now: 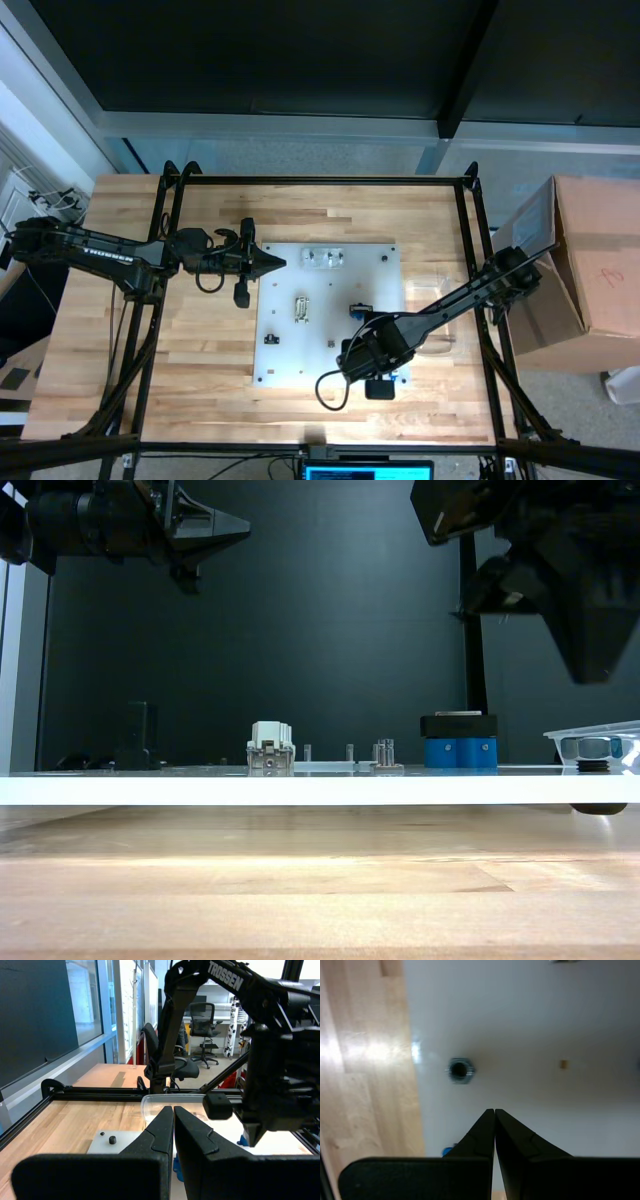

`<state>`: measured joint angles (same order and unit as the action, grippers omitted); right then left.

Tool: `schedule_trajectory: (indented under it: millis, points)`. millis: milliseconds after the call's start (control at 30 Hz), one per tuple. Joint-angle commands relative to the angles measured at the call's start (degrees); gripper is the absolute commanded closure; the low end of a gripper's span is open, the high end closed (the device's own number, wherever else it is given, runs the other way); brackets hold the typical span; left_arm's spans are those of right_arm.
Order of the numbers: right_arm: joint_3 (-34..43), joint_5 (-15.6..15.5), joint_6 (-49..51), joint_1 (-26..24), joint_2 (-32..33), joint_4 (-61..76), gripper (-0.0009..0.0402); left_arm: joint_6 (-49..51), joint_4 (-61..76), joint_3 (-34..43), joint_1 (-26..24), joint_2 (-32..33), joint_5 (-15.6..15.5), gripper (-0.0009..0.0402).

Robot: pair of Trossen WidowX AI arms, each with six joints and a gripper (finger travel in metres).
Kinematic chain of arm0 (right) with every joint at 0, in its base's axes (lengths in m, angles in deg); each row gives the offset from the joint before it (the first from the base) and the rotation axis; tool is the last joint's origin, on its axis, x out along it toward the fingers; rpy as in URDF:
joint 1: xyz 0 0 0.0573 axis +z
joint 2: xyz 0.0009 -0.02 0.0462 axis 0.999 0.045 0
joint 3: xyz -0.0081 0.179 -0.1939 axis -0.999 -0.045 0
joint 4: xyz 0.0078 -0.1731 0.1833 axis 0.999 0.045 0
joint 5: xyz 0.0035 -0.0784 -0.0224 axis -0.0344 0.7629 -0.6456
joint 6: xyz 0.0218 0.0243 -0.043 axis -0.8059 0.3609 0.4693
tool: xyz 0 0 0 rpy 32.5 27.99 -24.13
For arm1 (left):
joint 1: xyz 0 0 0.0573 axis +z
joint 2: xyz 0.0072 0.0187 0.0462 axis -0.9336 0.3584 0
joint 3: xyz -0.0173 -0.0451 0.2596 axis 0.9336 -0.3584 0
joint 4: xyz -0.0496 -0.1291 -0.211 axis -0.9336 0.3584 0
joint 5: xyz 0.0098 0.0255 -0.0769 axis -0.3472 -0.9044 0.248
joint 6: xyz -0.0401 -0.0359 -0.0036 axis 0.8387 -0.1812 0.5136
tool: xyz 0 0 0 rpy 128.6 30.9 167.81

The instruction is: Pick the M12 nut and place it on its threads and fasten

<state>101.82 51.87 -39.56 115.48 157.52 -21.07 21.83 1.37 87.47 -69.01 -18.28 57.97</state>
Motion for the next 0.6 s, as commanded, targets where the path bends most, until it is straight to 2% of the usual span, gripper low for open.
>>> schedule_trajectory:
  millis: [33, 367, 600]
  points:
    - [0.04, -0.33, -0.07, 0.22, 0.66, -2.56, 0.0389, 0.00, 0.02, 0.02, 0.00, 0.02, 0.00, 0.0393]
    - [-0.72, 2.23, 1.22, 0.22, 2.67, -4.20, 0.0393, 0.00, 0.07, 0.02, 0.02, 0.02, 0.00, 0.0393]
    - [-0.83, 2.19, 1.29, 0.22, 2.69, -4.28, 0.0394, 0.00, 0.04, 0.02, 0.02, 0.02, 0.00, 0.0393]
